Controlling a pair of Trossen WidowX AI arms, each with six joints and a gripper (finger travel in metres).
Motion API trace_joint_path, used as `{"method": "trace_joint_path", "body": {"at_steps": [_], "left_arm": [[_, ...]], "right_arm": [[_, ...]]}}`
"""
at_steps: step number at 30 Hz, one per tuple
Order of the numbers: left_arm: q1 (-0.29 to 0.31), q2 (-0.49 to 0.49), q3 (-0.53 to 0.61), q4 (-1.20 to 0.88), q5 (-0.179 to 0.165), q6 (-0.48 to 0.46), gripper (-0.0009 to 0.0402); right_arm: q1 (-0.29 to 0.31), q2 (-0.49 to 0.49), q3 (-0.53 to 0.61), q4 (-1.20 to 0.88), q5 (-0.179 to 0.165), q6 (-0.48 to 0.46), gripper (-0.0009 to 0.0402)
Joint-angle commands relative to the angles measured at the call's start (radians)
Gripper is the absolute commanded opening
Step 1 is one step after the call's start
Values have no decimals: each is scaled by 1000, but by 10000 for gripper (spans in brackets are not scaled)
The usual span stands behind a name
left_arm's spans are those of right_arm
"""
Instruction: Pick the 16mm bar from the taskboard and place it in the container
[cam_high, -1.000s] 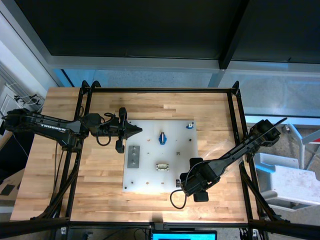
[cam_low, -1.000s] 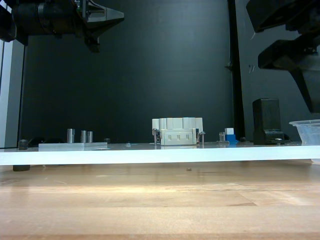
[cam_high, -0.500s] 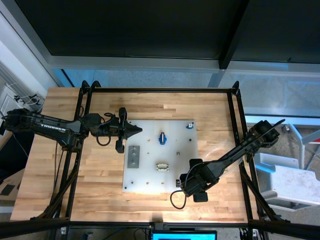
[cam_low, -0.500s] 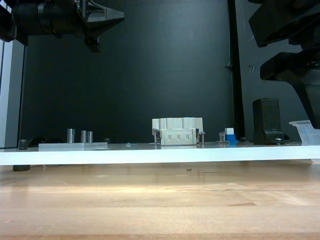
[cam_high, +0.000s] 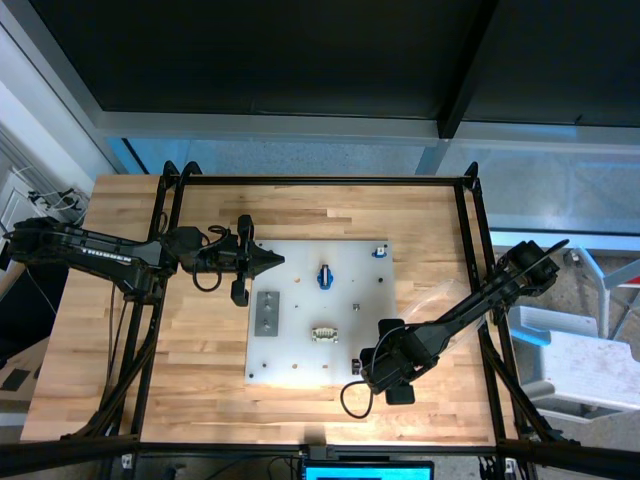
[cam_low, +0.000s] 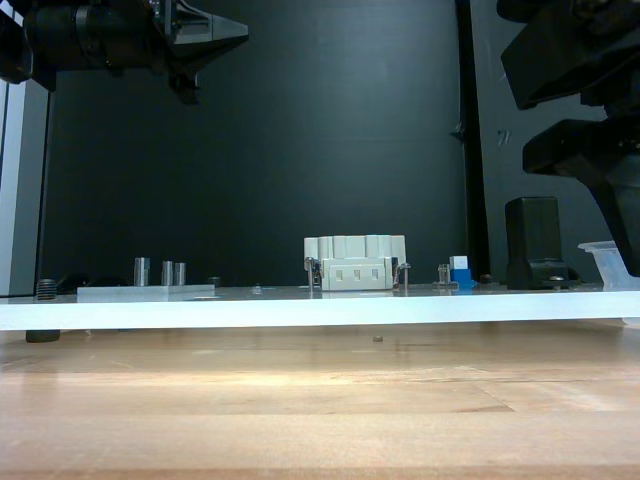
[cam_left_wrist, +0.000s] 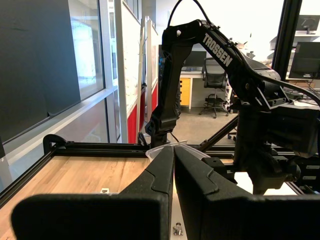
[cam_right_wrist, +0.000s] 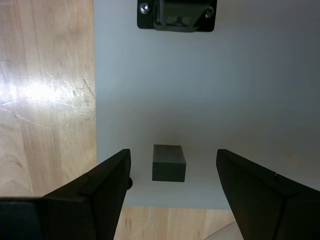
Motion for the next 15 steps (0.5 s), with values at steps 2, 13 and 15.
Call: {"method": "trace_joint_path", "body": {"at_steps": [2, 13, 15], "left_arm": [[0, 0, 0, 0, 0, 0, 0], [0, 0, 0, 0, 0, 0, 0], [0, 0, 0, 0, 0, 0, 0]], "right_arm": [[1, 0, -5, 1, -1, 0, 222], [2, 0, -5, 7, -1, 1, 167], [2, 0, -5, 8, -1, 1, 154]]}}
